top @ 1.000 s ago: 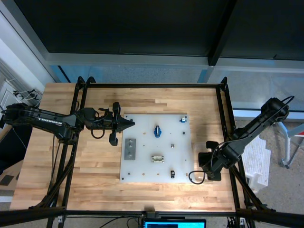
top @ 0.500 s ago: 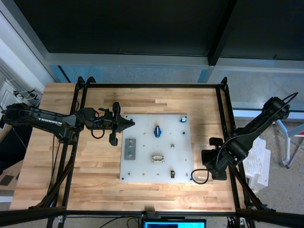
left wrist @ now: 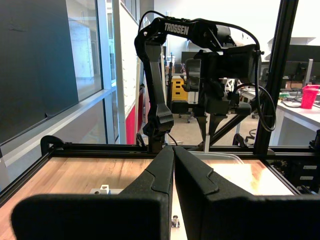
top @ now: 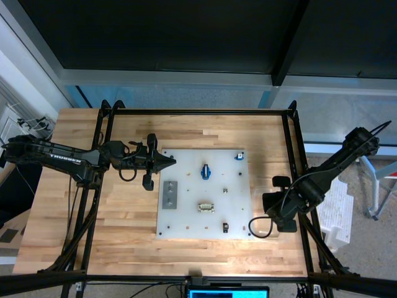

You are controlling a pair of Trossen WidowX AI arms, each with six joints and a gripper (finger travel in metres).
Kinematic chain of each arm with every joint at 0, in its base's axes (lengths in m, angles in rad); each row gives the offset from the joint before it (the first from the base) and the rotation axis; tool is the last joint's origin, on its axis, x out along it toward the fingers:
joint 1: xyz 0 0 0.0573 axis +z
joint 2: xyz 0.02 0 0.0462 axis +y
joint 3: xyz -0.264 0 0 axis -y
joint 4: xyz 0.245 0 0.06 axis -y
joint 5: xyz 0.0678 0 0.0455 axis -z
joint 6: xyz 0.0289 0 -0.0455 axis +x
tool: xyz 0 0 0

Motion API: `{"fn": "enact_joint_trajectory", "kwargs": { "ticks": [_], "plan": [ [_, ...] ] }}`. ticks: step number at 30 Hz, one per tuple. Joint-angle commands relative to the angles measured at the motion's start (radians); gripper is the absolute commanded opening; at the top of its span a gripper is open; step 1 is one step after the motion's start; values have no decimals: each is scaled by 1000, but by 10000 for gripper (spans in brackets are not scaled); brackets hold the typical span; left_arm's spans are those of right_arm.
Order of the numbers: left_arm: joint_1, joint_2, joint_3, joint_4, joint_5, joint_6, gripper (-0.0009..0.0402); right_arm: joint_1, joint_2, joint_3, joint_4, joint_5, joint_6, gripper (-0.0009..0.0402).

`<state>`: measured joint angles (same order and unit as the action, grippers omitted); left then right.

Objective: Pick the 16mm bar and install on taskboard

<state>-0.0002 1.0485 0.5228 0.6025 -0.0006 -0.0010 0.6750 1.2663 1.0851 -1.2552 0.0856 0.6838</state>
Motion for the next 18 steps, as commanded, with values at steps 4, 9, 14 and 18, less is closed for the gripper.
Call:
{"fn": "enact_joint_trajectory", "kwargs": {
  "ticks": [4, 9, 14, 18],
  "plan": [
    [0, 0, 0, 0, 0, 0, 0, -47, 43, 20, 27, 0, -89, 0],
    [0, 0, 0, 0, 0, 0, 0, -56, 100, 76, 29, -1, -188, 0],
    [0, 0, 0, 0, 0, 0, 0, -57, 155, 133, 24, 0, -309, 0],
    [0, 0, 0, 0, 0, 0, 0, -57, 216, 192, 24, 0, -395, 0]
  ]
}}
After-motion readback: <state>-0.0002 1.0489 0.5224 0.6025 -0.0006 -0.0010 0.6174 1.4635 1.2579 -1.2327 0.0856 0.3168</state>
